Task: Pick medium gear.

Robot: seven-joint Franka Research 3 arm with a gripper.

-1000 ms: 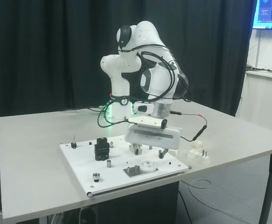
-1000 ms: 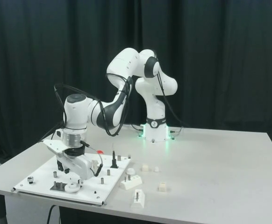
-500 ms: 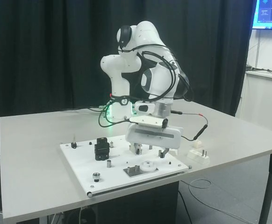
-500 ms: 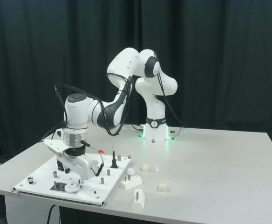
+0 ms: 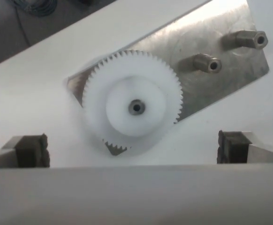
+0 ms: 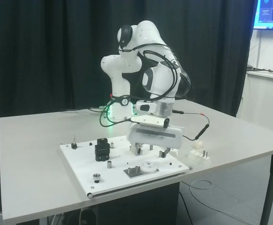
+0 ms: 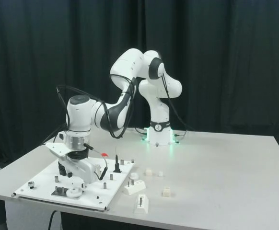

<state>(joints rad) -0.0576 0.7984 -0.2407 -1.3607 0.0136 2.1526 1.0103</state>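
Tool (image 5: 132, 149) wide open, empty, hovering above the white board (image 6: 82, 161) on the worktop (image 6: 28, 150); white medium gear (image 5: 132, 98) seated on a peg of the grey plate (image 5: 221, 86), between the fingers (image 5: 32, 151) but below them

1. Black curtains (image 7: 235, 62) hang in folds behind the grey counter (image 7: 226, 177), covering the whole back of the room.
2. A white cabinet (image 6: 263, 101) stands to one side, past the counter's far end.
3. Above the cabinet, the corner of a lit screen (image 6: 270, 14) shows.
4. The floor (image 6: 230, 206) under the counter is grey.
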